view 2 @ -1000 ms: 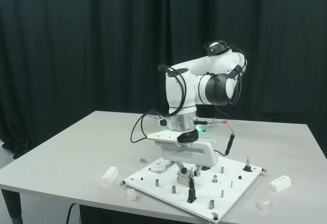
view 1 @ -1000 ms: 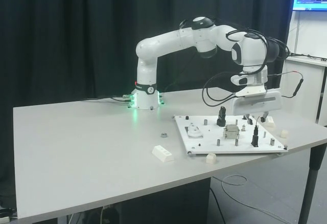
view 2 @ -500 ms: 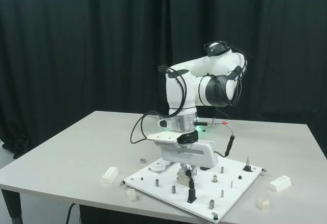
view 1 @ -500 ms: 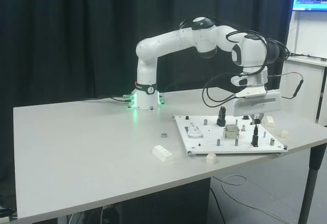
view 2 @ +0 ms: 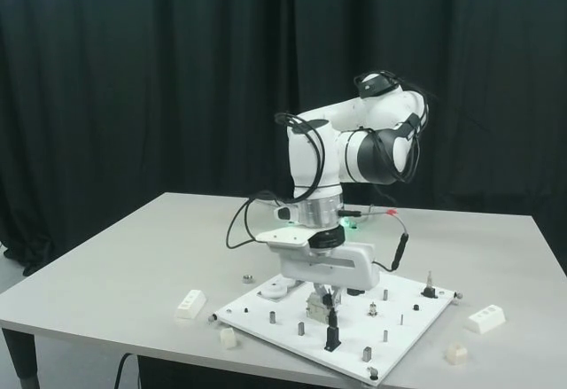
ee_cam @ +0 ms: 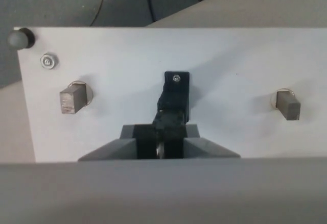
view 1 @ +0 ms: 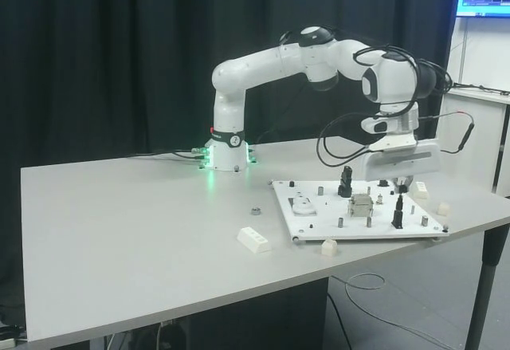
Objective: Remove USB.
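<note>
The black USB plug (ee_cam: 172,106) stands upright in a black holder on the white board (ee_cam: 235,66), near the board's front edge (view 1: 315,226). My gripper (ee_cam: 161,142) hangs straight over it, with the black fingers (ee_cam: 140,142) shut on the plug's top end. In the first room view the gripper (view 1: 396,189) sits just above the plug (view 1: 396,216). In the second room view the gripper (view 2: 330,305) meets the plug (view 2: 332,331) on the board (view 2: 416,327). The holder's base is partly hidden by the fingers.
Grey square pegs (ee_cam: 71,98) (ee_cam: 287,104) stand on either side of the plug, and a metal block (view 1: 362,205) sits behind it. White blocks (view 1: 254,239) (view 1: 328,246) (view 2: 485,319) (view 2: 456,353) lie on the grey table around the board. The table edge runs close by.
The gripper has come down a little onto the plug over the last second. The plug and board have not moved.
</note>
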Available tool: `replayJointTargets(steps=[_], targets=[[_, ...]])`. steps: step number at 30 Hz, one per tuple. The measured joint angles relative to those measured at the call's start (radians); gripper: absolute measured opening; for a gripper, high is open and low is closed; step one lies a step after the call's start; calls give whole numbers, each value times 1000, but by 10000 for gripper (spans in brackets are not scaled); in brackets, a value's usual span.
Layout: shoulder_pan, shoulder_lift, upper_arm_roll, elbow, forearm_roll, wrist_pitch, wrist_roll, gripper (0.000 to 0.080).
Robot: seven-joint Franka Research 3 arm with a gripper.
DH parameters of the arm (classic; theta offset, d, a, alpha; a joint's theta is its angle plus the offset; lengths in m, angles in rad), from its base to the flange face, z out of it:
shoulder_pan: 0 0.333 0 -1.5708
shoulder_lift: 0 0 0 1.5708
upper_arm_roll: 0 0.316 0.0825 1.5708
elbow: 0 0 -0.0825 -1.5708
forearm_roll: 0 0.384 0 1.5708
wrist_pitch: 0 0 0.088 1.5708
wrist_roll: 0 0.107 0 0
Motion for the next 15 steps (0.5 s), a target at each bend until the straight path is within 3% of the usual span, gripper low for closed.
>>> replayJointTargets(steps=[5,15], targets=[[0,3,-15,13,-3,-10,9,28],[0,18,-66,40,-25,-78,17,26]])
